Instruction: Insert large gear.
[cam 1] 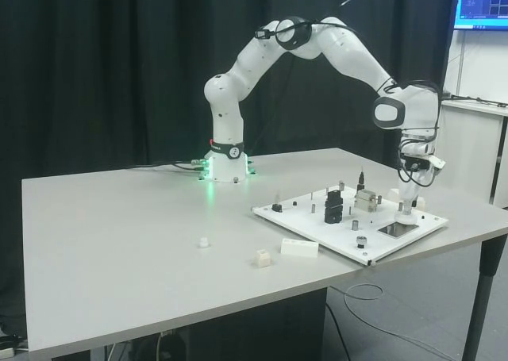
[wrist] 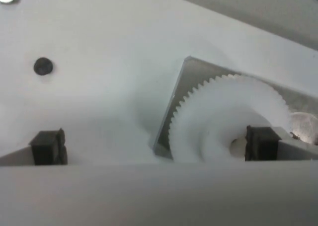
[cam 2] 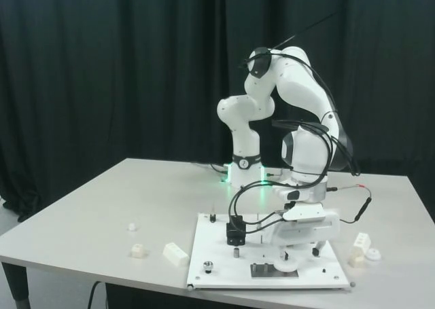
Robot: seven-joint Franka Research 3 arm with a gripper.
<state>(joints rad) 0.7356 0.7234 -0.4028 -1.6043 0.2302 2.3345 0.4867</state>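
Since the large gear already lies over the grey plate near the white board's front edge, the arm does best pressing straight down until it seats. The gripper stands spread wide, gripping nothing. One gear, one plate, one board; four small white pieces lie on the table.

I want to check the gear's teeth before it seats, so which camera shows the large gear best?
The wrist view: the large gear fills much of the picture, its teeth distinct, lying over the grey plate between the gripper fingers. In the second room view the gear is a small white disc under the gripper. In the first room view it is barely visible.
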